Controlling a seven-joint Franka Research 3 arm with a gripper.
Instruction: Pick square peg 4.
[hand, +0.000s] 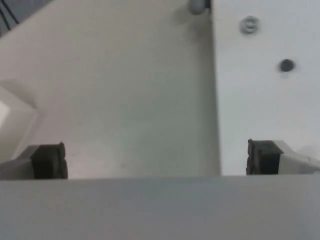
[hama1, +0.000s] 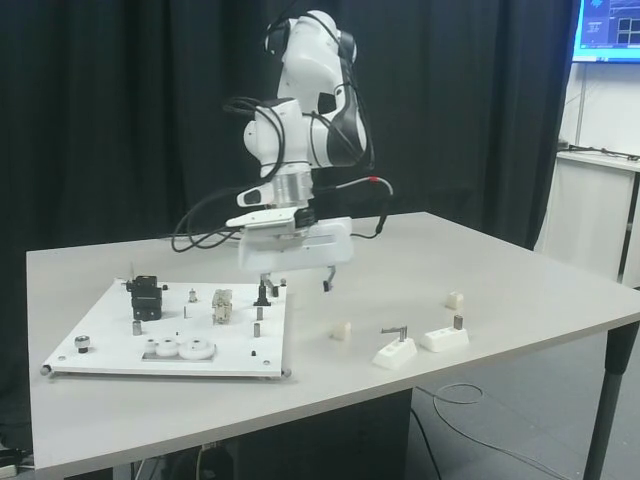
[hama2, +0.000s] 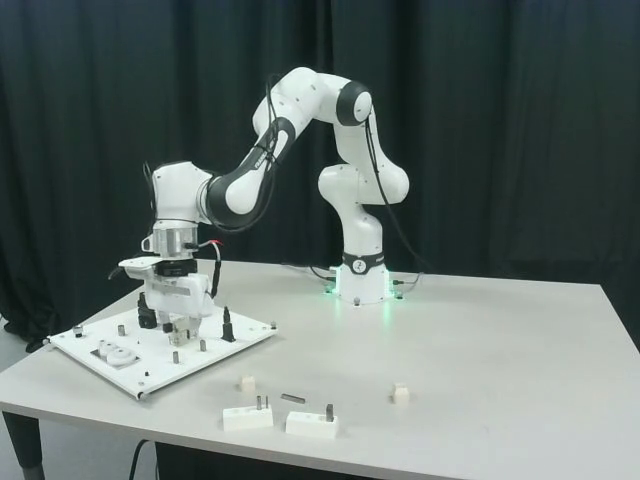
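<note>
Listed from the first room view, near to far. Two white holder blocks (hama1: 395, 352) (hama1: 443, 338) are seen at the table's (hama1: 520, 290) near edge, each carrying one small upright peg. A white board (hama1: 120, 350) is loaded with fixtures. Gripper (hama1: 301, 283) is held above the board's far right edge, fingers (hand: 49, 161) spread, nothing grasped. Square peg 4 cannot be identified.

A: What was the setup sitting on?

B: A big grey table (hama1: 520, 290). The white arm's base (hama2: 363, 283) was bolted near the back edge, with a green glow at its foot.

A: And the loose stuff?

B: A flat white board (hama1: 230, 362) lay on one end. Just past its corner sat a small cube (hama1: 341, 330), then two low white blocks (hama1: 395, 353) side by side near the front edge. Another little cube (hama1: 455, 298) sat further out, apart from the rest.
</note>
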